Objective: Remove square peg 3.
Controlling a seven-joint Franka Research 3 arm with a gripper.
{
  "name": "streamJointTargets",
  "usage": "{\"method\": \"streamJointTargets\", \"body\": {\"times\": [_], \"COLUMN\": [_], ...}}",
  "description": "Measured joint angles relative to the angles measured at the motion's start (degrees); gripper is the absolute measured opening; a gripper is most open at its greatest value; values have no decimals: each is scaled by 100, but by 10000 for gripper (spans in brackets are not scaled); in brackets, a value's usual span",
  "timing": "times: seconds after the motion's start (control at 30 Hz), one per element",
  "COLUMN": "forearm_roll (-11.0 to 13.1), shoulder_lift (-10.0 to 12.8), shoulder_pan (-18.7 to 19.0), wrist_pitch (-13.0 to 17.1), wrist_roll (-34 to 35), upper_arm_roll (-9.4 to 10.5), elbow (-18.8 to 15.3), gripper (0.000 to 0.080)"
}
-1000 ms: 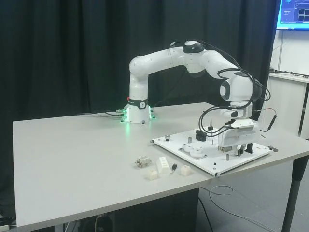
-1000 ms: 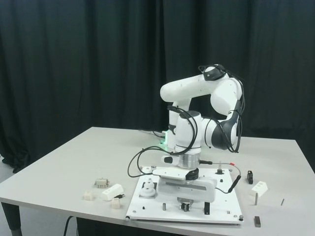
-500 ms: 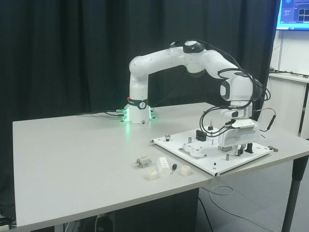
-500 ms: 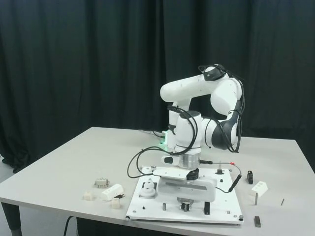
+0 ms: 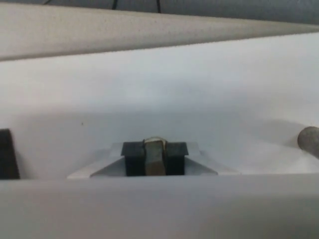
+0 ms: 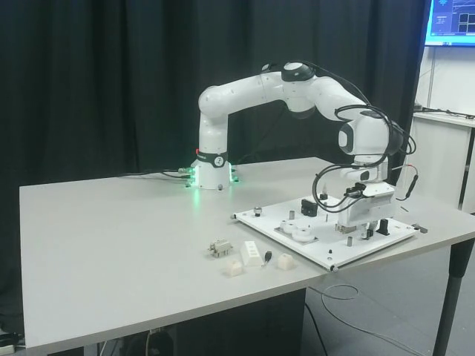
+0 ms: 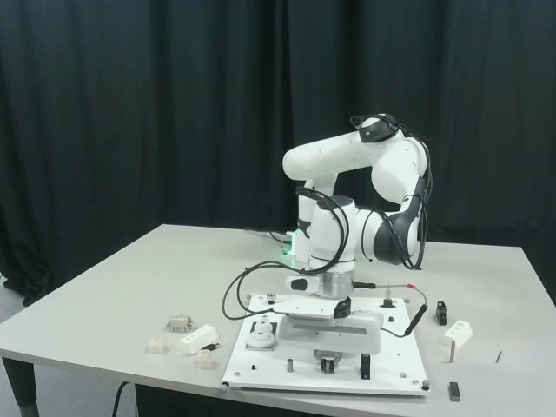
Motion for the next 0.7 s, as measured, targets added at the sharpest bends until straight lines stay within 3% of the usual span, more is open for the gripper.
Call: {"method": "streamJointTargets", "body": {"times": [0.7], "forearm_roll": [-54], "shoulder_lift": [22], "shoulder_pan": [-1], "wrist_pitch": [-51], "wrist_roll": [-441], "upper_arm_roll": [-36], "elbow": [31], "gripper": [76]}}
